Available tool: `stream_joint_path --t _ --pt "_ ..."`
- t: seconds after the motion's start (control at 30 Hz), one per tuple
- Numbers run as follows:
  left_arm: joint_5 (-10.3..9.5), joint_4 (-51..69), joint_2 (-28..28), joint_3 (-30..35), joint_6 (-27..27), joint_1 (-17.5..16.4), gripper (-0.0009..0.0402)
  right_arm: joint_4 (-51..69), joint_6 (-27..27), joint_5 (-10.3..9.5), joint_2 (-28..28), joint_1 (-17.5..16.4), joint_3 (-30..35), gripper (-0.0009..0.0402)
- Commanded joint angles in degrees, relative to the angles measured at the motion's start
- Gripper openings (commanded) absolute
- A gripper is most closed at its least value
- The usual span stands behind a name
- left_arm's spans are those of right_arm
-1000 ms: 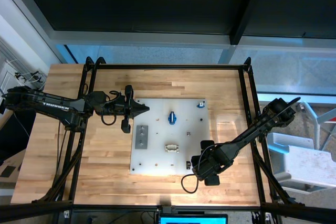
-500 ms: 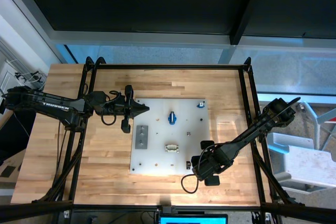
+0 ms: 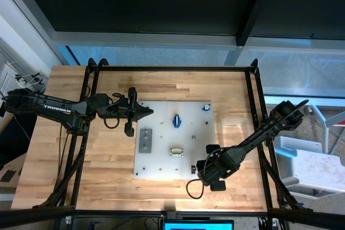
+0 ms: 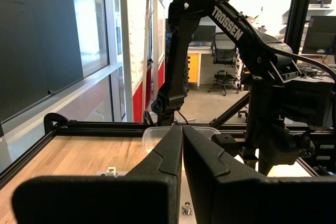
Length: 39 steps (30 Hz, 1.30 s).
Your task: Pick the 16mm bar from the taskboard and place it in the container
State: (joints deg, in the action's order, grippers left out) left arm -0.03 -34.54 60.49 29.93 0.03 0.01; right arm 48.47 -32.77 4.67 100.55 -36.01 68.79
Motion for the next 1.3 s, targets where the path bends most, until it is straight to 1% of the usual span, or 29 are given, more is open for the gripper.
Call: stream_joint_path --t 0.03,0.47,0.87,1.0,1.03,1.17,1.3 --pt "0.02 0.00 0.00 0.02 -0.02 -0.02 0.0000 0.04 0.00 0.04 -0.70 0.00 0.04 0.0043" --pt "0.00 0.00 0.00 0.02 -0.02 -0.02 0.0000 0.96 0.04 0.24 -4.87 0.02 0.04 0.0043" --pt "0.00 0.00 0.00 0.02 -0.02 0.00 0.0000 3.30 0.22 0.28 -10.62 0.02 0.04 0.0043" --pt "0.00 0.00 0.00 0.02 -0.02 -0.02 0.0000 6.67 0.22 0.42 -11.89 0.02 1.92 0.0043" --pt "0.02 0.00 0.00 0.02 -0.02 -0.02 0.0000 8.04 0.20 0.59 -11.98 0.02 2.91 0.0043" --pt "0.02 0.00 0.00 0.02 -0.02 -0.02 0.0000 11.96 0.22 3.23 -12.46 0.02 6.27 0.0043" --pt "0.00 0.00 0.00 0.02 -0.02 -0.02 0.0000 13.86 0.22 3.34 -12.74 0.09 8.59 0.0043"
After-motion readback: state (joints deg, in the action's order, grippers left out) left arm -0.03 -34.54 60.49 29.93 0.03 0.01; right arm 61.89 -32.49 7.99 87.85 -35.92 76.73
